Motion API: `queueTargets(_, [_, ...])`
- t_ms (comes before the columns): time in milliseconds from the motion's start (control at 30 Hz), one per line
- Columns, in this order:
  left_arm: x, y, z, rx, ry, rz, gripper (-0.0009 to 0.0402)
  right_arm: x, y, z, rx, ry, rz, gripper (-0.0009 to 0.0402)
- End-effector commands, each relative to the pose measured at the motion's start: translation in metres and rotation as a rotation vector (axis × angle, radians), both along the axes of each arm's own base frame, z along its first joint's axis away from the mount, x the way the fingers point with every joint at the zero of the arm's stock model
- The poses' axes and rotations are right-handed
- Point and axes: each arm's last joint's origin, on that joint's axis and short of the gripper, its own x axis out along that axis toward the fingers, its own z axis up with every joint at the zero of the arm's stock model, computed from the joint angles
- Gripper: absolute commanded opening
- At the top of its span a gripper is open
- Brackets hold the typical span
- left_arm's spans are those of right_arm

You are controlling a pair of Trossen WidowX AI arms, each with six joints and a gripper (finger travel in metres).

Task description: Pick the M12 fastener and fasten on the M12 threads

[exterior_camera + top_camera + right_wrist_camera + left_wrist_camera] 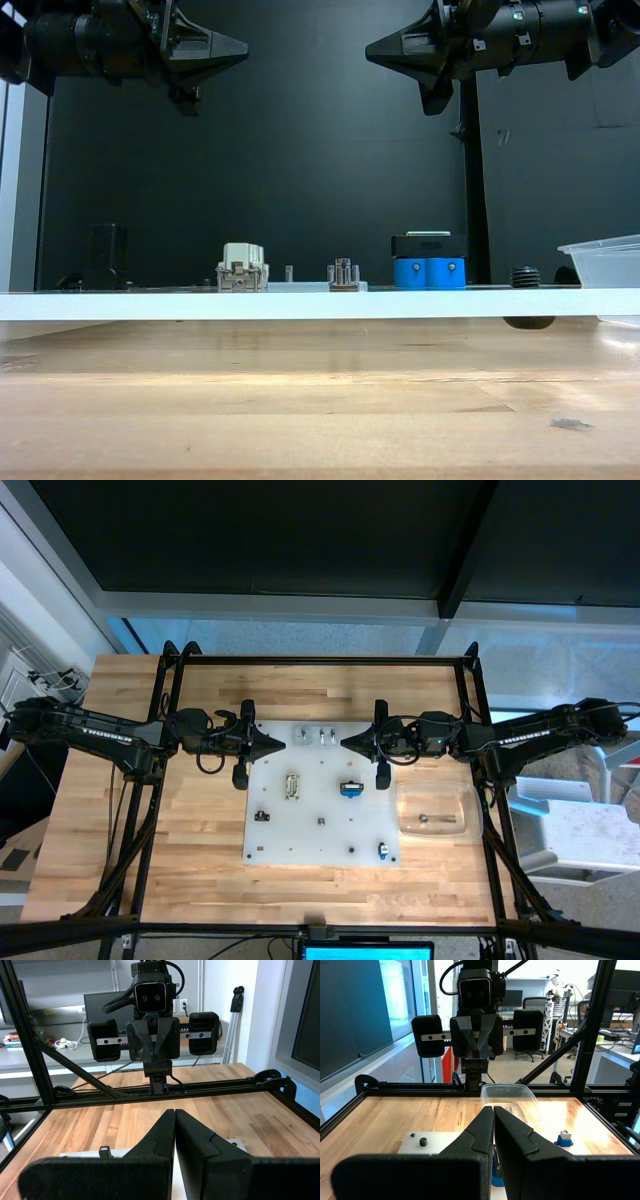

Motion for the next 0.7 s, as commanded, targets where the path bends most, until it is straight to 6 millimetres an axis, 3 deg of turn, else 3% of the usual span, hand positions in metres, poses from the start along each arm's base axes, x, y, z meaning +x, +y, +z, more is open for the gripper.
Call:
queueTargets(33, [0.0,0.0,0.0,0.0,-0.001,0.0,0.0,0.0,0.0,0.0,0.0,0.0,0.001,0.0])
queueTargets(467, [0.0,0.0,0.0,0.0,-0.001,0.0,0.0,-0.002,0.0,0.002,-0.004,0.007,0.009,0.0])
queueTargets(700, [0.0,0.0,0.0,0.0,-0.001,0.0,0.0,-0.002,0.001,0.01,-0.068,0.22,0.02,0.0])
